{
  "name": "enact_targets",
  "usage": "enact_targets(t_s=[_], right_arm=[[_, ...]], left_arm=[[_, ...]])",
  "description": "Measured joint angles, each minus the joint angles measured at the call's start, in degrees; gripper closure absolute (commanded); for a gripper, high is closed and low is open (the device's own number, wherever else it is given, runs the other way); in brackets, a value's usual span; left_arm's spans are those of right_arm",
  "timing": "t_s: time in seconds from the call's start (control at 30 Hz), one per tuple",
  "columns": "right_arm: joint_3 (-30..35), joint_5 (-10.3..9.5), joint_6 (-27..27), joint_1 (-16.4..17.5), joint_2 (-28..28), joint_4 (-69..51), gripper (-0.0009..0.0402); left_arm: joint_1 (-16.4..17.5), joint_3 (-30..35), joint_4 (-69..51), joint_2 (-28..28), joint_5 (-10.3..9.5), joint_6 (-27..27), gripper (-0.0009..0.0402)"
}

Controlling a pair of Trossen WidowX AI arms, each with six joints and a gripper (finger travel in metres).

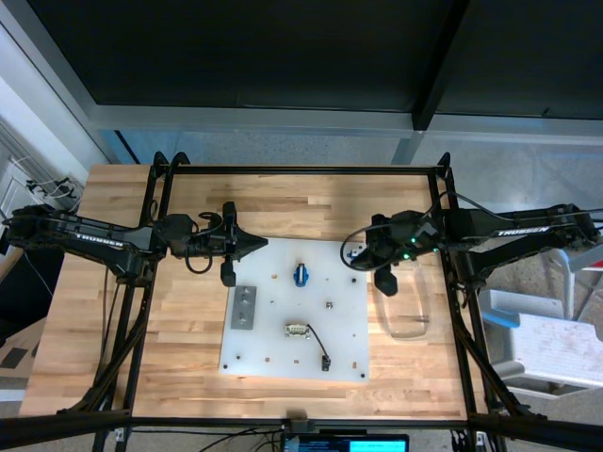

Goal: Remove the USB connector from the USB hub and place in the container

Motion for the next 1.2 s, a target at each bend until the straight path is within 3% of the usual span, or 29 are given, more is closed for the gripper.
enact_targets(t_s=[0.13,0.3,0.43,1.2], right_arm=[[2.8,4.28,1.3,4.6,1.7,-7.3,0.0394],[5.7,5.62,3.9,9.2,3.6,-11.5,0.0393],[7.8,9.81,5.2,13.6,6.1,-15.2,0.0393],[19.4,11.43,15.0,24.5,21.9,-17.2,0.0394]], left_arm=[[0.0,0.0,0.0,0.0,0.00,0.0,0.0392],[0.0,0.0,0.0,0.0,0.00,0.0,0.0392],[0.0,0.0,0.0,0.0,-0.02,0.0,0.0392],[0.0,0.0,0.0,0.0,-0.02,0.0,0.0392]])
